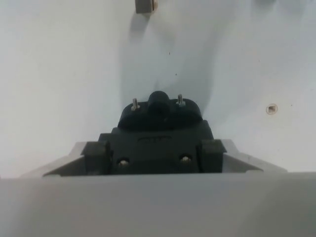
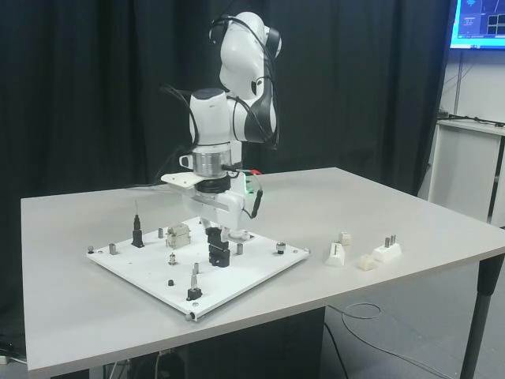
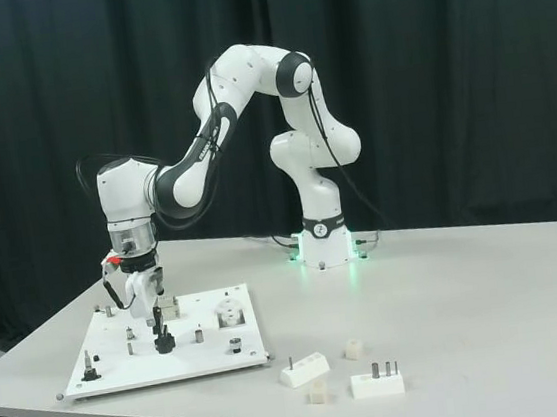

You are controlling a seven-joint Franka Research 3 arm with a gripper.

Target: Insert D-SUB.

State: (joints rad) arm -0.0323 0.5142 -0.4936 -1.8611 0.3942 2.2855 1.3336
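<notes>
Black against the white board (image 2: 260, 264), the plug (image 1: 159, 129) sat clamped between my two fingers as my gripper (image 2: 217, 235) hung straight down over the middle of the board. My wrist camera looked down past both black fingertips (image 1: 96, 157), one pressed to each flank of the plug's body, with two small screws showing on its near face and two thin metal pins standing up beside its rounded cable end. From the first room camera the plug's lower end met a black block (image 2: 218, 257) fixed to the board, though whether it had seated in that block could not be told. A grey box (image 2: 179, 235) stood just beside my gripper, a tall black post (image 2: 137, 230) stood near the board's far corner, and a short black peg (image 2: 194, 289) stood near its front corner. Off the board, well apart on the grey table (image 2: 410, 217), lay several small white blocks (image 2: 387, 250), two of them carrying upright pins. My white arm (image 3: 244, 82) arched over from its base (image 3: 325, 248) at the table's rear, where a green light glowed.
</notes>
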